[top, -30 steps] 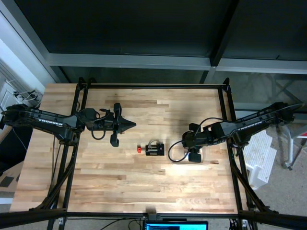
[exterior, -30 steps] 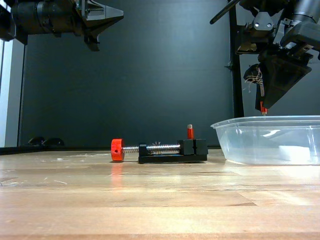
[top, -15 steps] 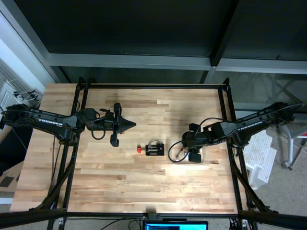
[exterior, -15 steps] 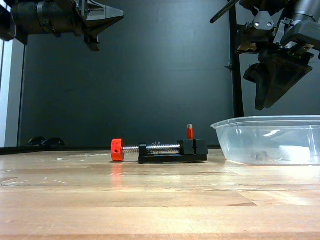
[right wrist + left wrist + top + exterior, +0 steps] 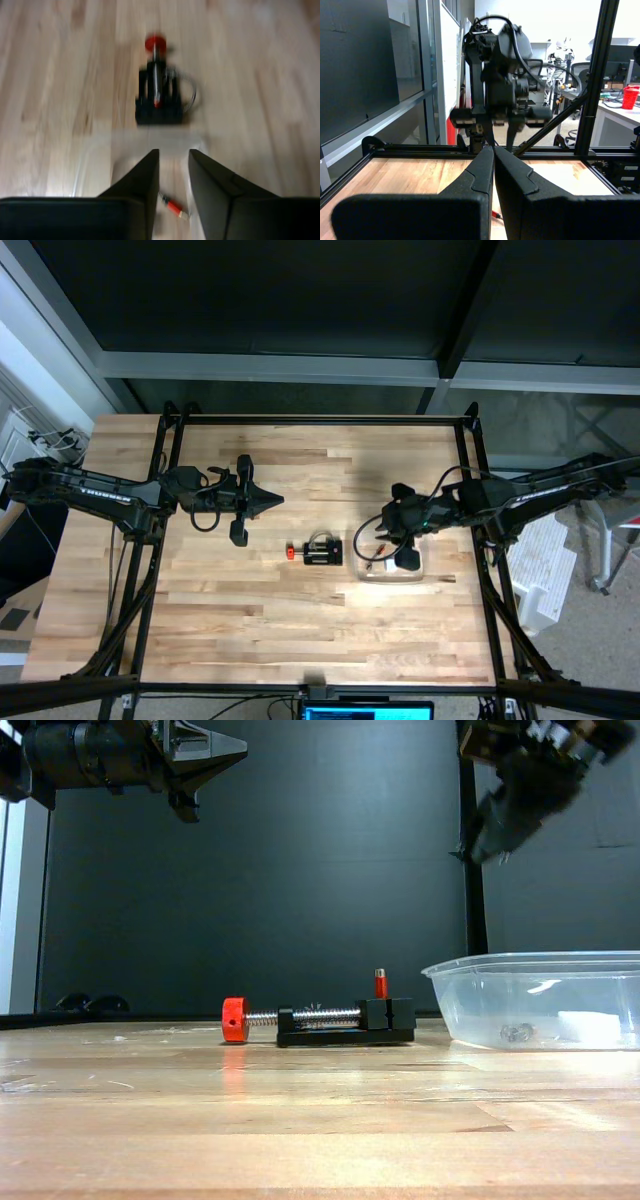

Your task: Remove the RCA connector from the receptacle and place in the container

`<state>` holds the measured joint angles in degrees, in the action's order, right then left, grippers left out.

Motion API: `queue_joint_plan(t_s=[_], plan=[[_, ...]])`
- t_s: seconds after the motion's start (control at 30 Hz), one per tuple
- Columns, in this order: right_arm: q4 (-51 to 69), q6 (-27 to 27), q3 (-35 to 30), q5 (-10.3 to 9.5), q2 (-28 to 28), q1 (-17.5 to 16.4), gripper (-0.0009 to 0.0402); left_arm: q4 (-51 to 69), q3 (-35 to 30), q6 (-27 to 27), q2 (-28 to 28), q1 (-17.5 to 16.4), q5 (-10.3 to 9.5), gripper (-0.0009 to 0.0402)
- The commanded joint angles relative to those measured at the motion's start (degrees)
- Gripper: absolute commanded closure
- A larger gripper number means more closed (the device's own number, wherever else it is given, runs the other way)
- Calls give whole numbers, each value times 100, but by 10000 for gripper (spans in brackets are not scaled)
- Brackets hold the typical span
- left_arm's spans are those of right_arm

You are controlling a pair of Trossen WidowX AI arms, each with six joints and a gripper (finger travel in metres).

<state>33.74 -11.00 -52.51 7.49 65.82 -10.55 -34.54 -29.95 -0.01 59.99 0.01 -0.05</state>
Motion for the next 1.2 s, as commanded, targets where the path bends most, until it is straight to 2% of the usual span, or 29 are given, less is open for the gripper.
queue_joint_plan(t_s=[0.03,0.1,0.2,0.3,0.47,0.57,0.63,0.97,1.17,1.2], plan=[[-321,308,-114,0,-184,160,365,0,0,0,2,0,2,393],[-490,476,-199,-4,-264,299,395,0,0,0,2,-2,2,393],[-651,667,-306,-46,-308,535,388,0,0,0,2,-2,2,393],[-966,857,-308,-291,-313,699,394,0,0,0,2,0,2,393],[-1694,1005,-153,-321,-330,905,393,0,0,0,2,-2,2,393],[-2286,992,72,-772,-389,1067,393,0,0,0,2,0,2,393],[-2675,988,210,-870,-420,1078,393,0,0,0,2,0,2,393],[-4789,957,981,-850,-549,1078,393,0,0,0,2,0,2,393],[-5490,901,1379,-844,-619,1082,393,0,0,0,2,-2,2,393],[-5519,918,1412,-778,-625,1080,393,0,0,0,2,0,2,393]])
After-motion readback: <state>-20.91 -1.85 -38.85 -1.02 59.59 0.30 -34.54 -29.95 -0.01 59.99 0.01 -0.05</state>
